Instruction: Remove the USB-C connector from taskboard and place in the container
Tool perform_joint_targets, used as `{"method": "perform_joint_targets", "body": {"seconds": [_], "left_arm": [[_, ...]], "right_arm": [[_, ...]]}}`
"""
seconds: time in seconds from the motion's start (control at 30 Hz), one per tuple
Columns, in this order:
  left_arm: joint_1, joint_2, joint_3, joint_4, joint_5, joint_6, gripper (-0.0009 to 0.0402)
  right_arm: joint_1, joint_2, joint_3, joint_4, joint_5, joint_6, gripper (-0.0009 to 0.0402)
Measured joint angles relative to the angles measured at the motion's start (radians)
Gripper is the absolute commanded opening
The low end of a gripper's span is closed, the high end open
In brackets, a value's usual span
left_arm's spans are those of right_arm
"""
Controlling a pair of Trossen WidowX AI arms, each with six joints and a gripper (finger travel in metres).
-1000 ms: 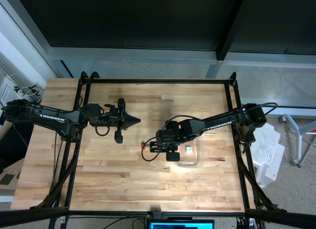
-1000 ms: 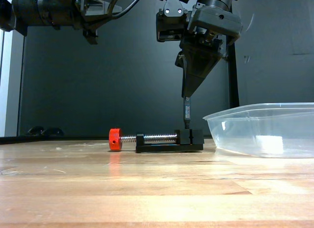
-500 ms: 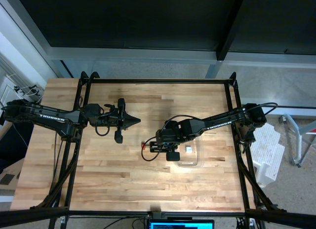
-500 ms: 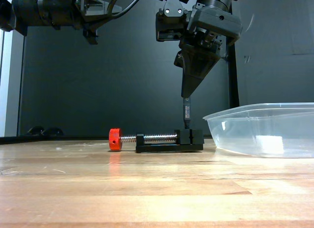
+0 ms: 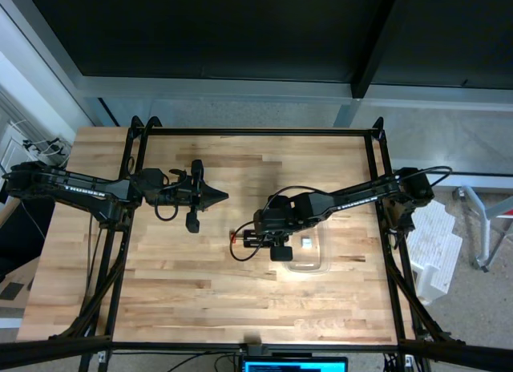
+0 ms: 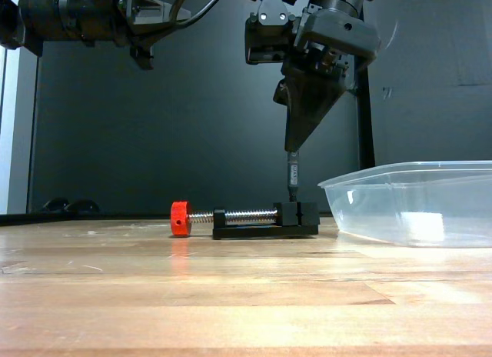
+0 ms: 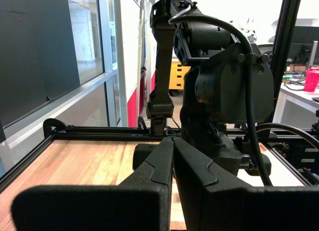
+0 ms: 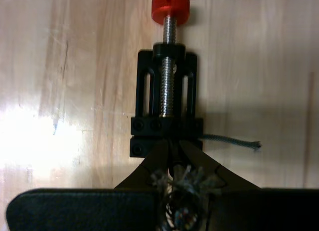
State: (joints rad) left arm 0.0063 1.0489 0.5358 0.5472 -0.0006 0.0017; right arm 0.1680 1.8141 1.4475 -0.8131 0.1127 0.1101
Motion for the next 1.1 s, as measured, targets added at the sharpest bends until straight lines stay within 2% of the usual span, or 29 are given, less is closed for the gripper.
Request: {"method": "perform_joint_targets", "body": {"seconds": [0.7,0.97,1.1], "left_arm": [[0.0,0.0,0.0,0.0,0.0,0.0,0.0],[0.0,0.0,0.0,0.0,0.0,0.0,0.0],[0.0,0.0,0.0,0.0,0.0,0.0,0.0]], "right_arm": [[0.004,-0.067,0.052,-0.069,0.001,0.004,0.0],[0.009,-0.085,0.041,-0.076,0.0,0.008,0.0],[0.01,-0.129,-0.012,-0.076,0.0,0.013,0.0]]}}
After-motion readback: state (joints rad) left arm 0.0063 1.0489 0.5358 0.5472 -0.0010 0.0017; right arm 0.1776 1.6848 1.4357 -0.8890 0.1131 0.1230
